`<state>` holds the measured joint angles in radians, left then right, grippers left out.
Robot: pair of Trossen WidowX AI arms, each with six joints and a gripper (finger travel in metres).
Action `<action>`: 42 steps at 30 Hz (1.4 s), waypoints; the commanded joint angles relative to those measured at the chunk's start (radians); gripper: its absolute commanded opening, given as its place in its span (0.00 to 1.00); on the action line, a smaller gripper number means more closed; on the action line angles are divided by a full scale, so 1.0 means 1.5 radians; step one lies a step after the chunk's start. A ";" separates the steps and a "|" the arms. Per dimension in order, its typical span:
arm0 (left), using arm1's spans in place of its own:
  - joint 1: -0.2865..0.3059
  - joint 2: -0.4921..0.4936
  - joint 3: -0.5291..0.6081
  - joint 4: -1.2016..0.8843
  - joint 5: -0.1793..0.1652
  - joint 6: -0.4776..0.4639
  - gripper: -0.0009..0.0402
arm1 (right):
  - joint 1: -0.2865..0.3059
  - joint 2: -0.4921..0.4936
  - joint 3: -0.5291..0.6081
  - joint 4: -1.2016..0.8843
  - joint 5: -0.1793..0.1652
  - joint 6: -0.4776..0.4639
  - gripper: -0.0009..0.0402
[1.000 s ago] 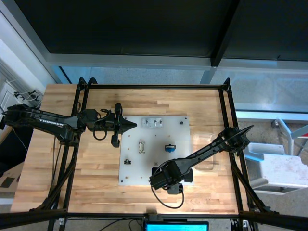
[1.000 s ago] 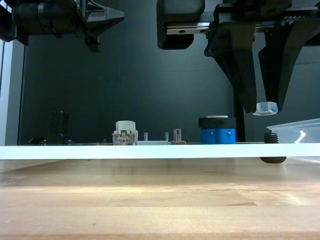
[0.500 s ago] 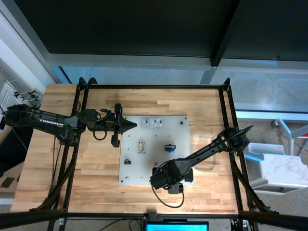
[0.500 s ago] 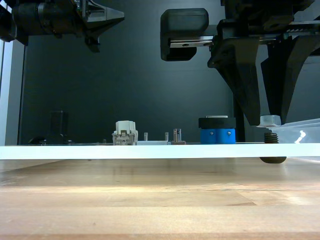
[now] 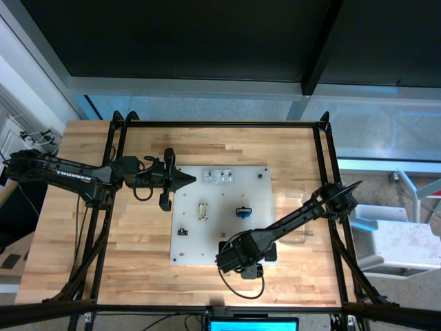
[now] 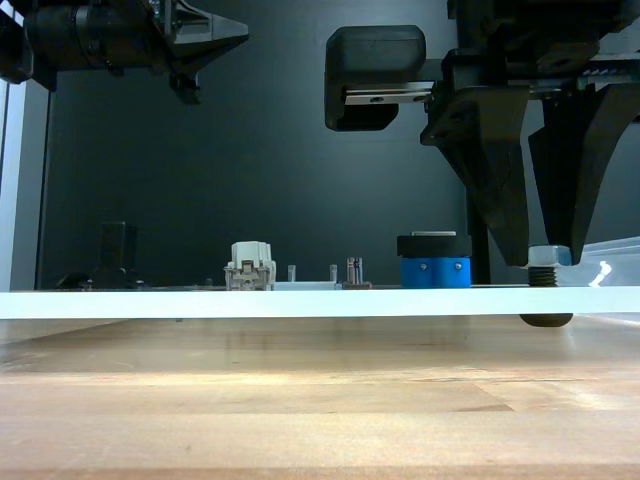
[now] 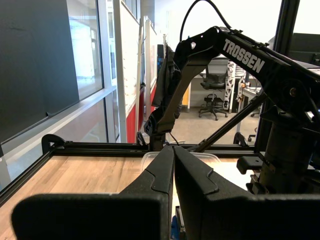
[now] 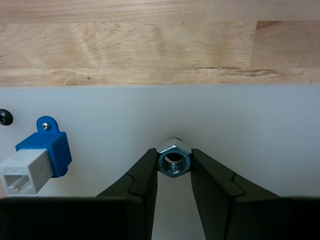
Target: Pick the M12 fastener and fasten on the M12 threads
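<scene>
The table carries the white board. The left gripper hangs above the board's far left corner; its wrist view shows the fingers pressed together. The right gripper stands at the board's near right edge, and from above its own arm hides the tips. Only the low view shows the nut seated on top of its stud, ribs bare below. The right wrist view shows the fingers pinching the nut's flats; the stud beneath is hard to make out.
</scene>
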<state>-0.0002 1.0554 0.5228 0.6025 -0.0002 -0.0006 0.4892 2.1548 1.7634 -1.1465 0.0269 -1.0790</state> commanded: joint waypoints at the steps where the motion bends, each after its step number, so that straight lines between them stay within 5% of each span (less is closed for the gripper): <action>1: 0.000 0.000 0.000 0.000 0.000 0.000 0.02 | 0.001 0.000 -0.005 0.003 -0.001 0.001 0.08; 13: 0.000 0.000 0.000 0.000 0.000 0.000 0.02 | 0.002 0.008 -0.006 0.014 -0.001 0.002 0.08; 21: 0.000 0.000 0.000 0.000 0.000 0.000 0.02 | 0.002 0.008 -0.005 0.010 -0.001 0.058 0.08; 35: 0.000 0.000 0.000 0.000 0.000 0.000 0.02 | 0.002 0.008 -0.005 0.011 -0.003 0.325 0.08; 42: 0.000 0.000 0.000 0.000 0.000 0.000 0.02 | 0.002 0.008 -0.005 0.011 -0.003 0.517 0.08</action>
<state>-0.0002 1.0554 0.5228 0.6029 -0.0006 -0.0006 0.4927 2.1662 1.7565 -1.1336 0.0223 -0.3565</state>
